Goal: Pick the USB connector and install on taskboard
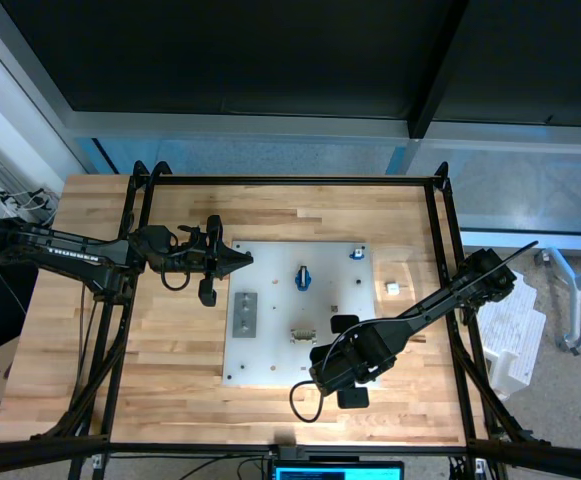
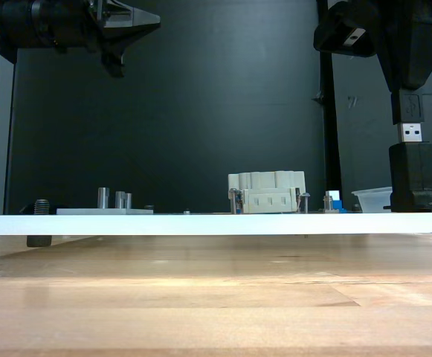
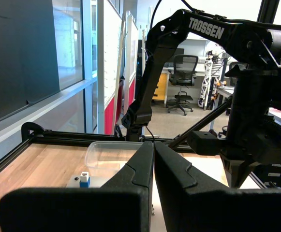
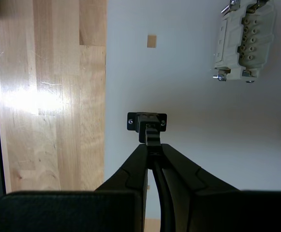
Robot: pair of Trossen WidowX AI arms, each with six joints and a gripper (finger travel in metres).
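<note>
White taskboard [image 1: 270,360], beige connector [image 1: 303,335], blue part [image 1: 303,278], grey block [image 1: 244,313], black USB connector [image 2: 408,111]

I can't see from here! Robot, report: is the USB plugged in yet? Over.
Left hand shut, high at taskboard left edge. Right hand shut on USB connector, upright over black socket, metal tip showing. Nothing between them.

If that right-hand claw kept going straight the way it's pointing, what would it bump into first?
The USB plug clamped in the right gripper's jaws would meet the black socket on the white board straight below; its tip looks right at the opening. The left gripper hangs shut, high over the board's left edge.
</note>
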